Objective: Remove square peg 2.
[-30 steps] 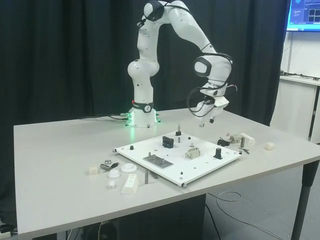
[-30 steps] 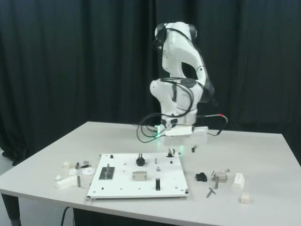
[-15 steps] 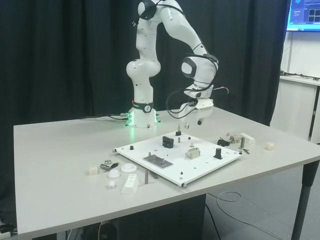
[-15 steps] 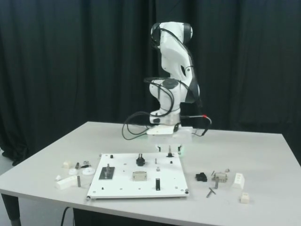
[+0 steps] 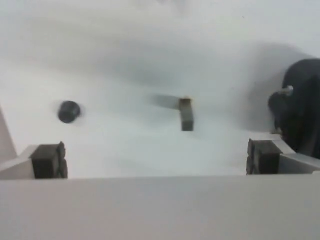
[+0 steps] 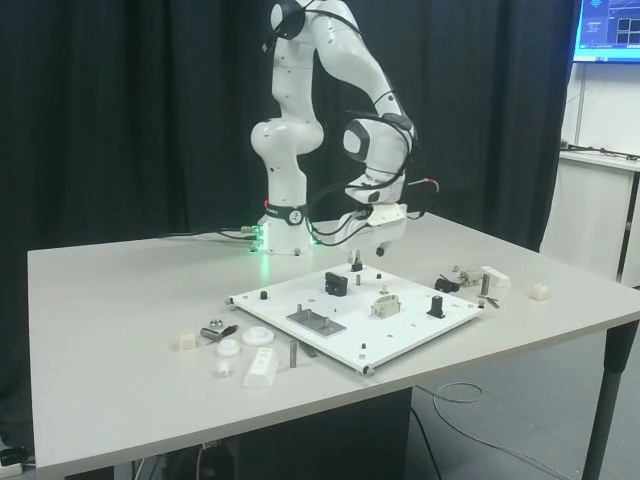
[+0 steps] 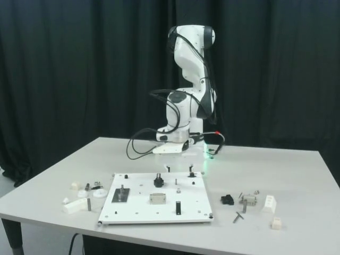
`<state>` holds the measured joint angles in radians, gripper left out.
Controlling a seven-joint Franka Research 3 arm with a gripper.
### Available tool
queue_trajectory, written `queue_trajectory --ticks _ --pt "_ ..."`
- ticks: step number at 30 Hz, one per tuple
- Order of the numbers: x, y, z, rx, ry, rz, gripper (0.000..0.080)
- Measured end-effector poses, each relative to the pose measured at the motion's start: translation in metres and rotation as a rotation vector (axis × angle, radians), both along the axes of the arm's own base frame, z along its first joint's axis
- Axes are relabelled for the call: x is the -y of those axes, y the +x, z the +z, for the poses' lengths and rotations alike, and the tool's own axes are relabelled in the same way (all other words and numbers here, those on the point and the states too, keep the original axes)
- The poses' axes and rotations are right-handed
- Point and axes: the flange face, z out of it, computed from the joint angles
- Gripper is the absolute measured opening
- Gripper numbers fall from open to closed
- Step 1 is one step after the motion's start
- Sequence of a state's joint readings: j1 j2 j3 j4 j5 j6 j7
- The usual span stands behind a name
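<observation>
A small grey square peg (image 5: 186, 114) stands upright in the white board (image 5: 125, 140); in the wrist view it lies between and ahead of my two black fingertips (image 5: 47, 161), which are wide apart. The second room view shows this peg (image 7: 176, 181) near the board's (image 7: 138, 204) back edge. My gripper (image 7: 179, 168) hangs open and empty just above that back edge (image 6: 368, 250), touching nothing. A black fixture (image 5: 300, 115) sits close beside one finger, and a small black round knob (image 5: 69, 111) lies on the other side.
On the board (image 6: 400, 330) are a grey metal plate (image 6: 316, 321), a black knob (image 6: 335, 285), a black post base (image 6: 355, 265) and a black block (image 6: 436, 306). Loose white parts (image 6: 258, 365) lie left of the board, and more parts (image 6: 480, 280) and a white cube (image 6: 539, 291) lie right.
The arm has swung from the table's right side toward the board's back edge. The gripper has stayed open and empty throughout.
</observation>
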<state>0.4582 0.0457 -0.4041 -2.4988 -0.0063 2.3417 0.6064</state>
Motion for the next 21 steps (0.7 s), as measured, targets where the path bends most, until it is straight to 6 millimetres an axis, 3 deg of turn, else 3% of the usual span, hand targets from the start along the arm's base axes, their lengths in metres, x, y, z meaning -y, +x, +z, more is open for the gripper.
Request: queue_trajectory --ticks 7,21 --pt "0.010 -0.007 -0.010 -0.011 0.019 -0.041 0.0800" --pt "0.011 -0.009 -0.034 -0.021 0.057 -0.030 0.0800"
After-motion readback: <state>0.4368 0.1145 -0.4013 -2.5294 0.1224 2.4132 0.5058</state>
